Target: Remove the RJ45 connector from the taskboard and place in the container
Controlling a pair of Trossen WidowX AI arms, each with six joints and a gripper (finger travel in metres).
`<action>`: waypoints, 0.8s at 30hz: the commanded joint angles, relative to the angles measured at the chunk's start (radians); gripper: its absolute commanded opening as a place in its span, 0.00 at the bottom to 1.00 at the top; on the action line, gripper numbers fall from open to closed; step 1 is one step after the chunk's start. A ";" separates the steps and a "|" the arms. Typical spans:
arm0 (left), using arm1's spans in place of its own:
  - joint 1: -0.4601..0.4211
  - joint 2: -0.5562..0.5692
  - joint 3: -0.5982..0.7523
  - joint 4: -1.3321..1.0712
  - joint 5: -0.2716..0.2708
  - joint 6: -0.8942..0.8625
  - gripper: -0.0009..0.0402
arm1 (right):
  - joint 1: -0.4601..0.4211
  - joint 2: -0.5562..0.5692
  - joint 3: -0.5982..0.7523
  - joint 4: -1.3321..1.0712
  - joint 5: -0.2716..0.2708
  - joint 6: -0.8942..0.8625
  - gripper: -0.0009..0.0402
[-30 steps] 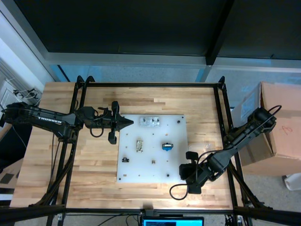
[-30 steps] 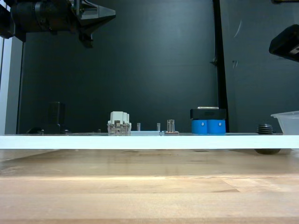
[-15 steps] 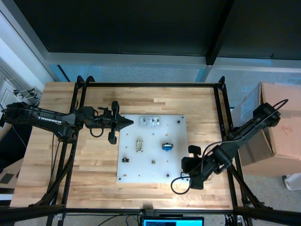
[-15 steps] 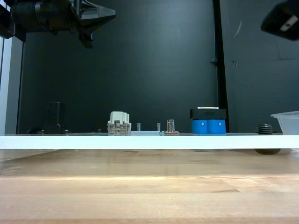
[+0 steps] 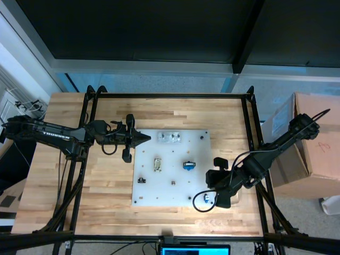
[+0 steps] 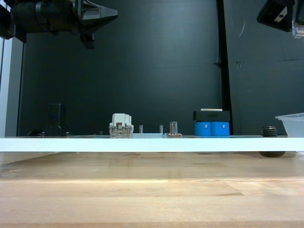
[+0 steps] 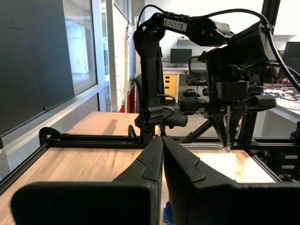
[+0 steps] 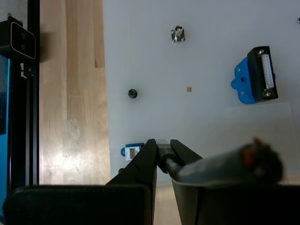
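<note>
My right gripper (image 8: 161,152) is shut on the RJ45 connector (image 8: 164,152), whose grey cable (image 8: 225,166) trails back past the camera. It hangs high above the white taskboard (image 8: 211,37), clear of the blue RJ45 socket (image 8: 132,151). The low view shows the clear plug (image 6: 299,29) under the right gripper (image 6: 281,13), well above the clear container (image 6: 290,124). From above, the right gripper (image 5: 215,187) sits over the board's right front corner, beside the bare socket (image 5: 206,200). Raised above the board's left edge, my left gripper (image 5: 142,138) is shut and empty.
On the board stand a blue D-sub connector (image 5: 188,165), a grey multi-pin connector (image 5: 157,164), a BNC post (image 5: 173,182) and a black knob (image 8: 133,93). A black frame (image 5: 170,96) rings the table. A cardboard box (image 5: 311,143) stands off the right side.
My right gripper has risen and drifted right and away with the RJ45 connector, uncovering the blue socket. The left arm has stayed still.
</note>
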 commanded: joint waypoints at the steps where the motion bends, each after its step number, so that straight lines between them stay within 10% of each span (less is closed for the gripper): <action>1: 0.000 0.000 0.000 0.000 0.000 0.000 0.02 | -0.023 -0.016 -0.008 -0.001 -0.016 -0.032 0.02; 24: 0.000 0.000 0.000 0.000 0.000 0.000 0.02 | -0.436 -0.274 -0.182 -0.214 -0.061 -0.219 0.02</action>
